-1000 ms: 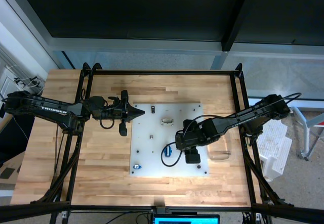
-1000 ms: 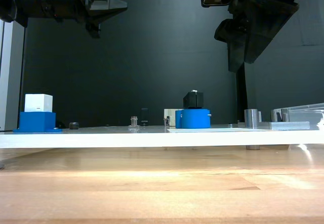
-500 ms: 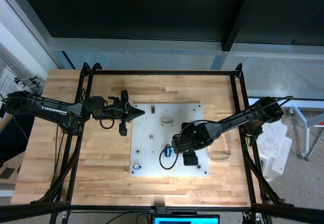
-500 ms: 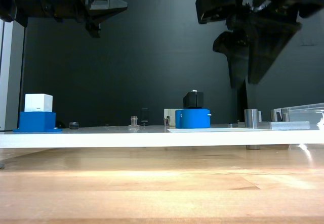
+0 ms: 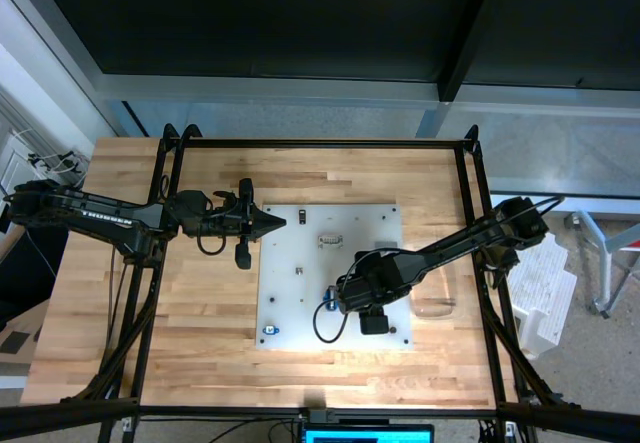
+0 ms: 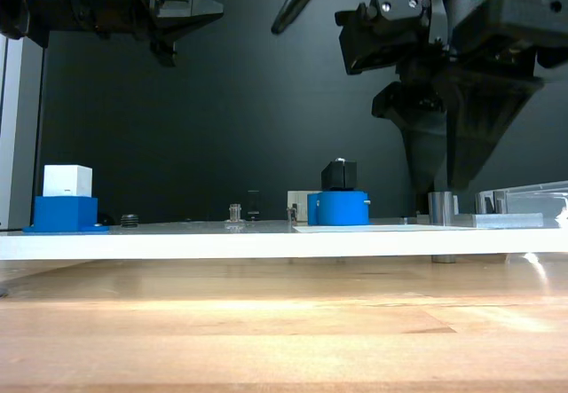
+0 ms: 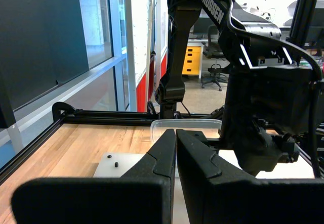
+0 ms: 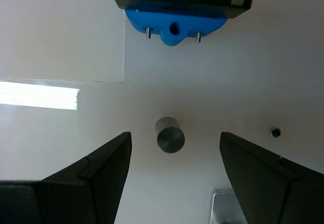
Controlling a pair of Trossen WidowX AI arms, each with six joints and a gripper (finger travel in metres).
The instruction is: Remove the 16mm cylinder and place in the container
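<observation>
The 16mm cylinder (image 8: 170,134) is a stubby grey metal peg standing upright in the white board (image 5: 296,308). In the low view the cylinder (image 6: 441,208) stands right of the blue connector. My right gripper (image 8: 174,136) is open and points straight down, one finger on each side of the cylinder with wide gaps. Seen from table height, the right gripper (image 6: 441,185) hangs just above the cylinder's top. The arm hides the cylinder in the high view. The container (image 5: 438,294) is a clear tub on the wood, right of the board. My left gripper (image 5: 281,222) is shut, raised at the board's far left edge.
A blue connector (image 8: 174,24) with a black plug and cable sits close beyond the cylinder. A grey metal block (image 8: 228,206) lies near it. A blue block with a white cube (image 6: 66,201) stands at the board's near left corner. Small pegs dot the board's middle.
The right arm has swung left and toward the near edge, and its gripper has come down over the cylinder. The left arm has not moved.
</observation>
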